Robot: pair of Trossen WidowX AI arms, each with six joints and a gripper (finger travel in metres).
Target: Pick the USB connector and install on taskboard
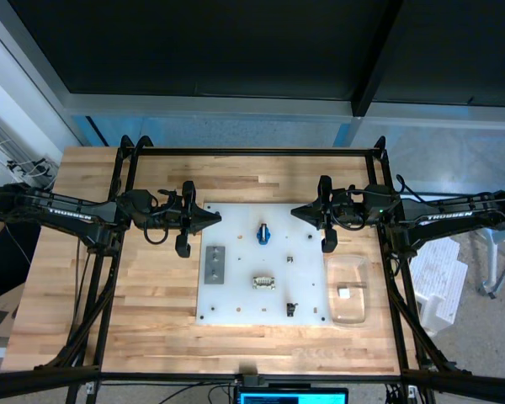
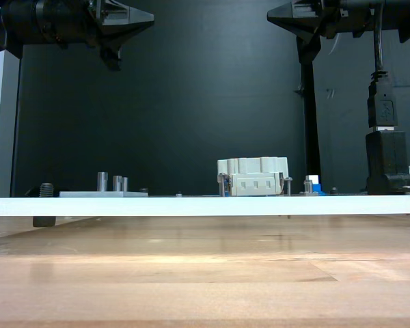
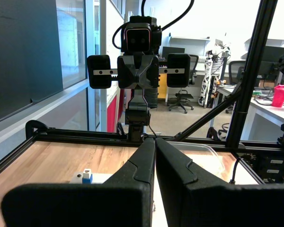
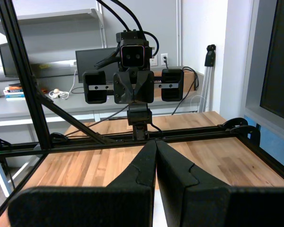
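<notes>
The black USB connector stands upright on the black port at the white board's near edge, with a silver band between them. Its cable rises high, and nothing holds it. From above, the port looks dark. My right gripper hangs over the board's far right side, well above the plug, its fingers pressed together on nothing. My left gripper mirrors it over the far left side, also shut and empty, fingers touching. The clear tray holds only the white block.
On the white board sit a grey metal plate, a blue fitting and a beige multi-pin connector. Black frame bars run around the table. A laptop screen sits at the near edge.
</notes>
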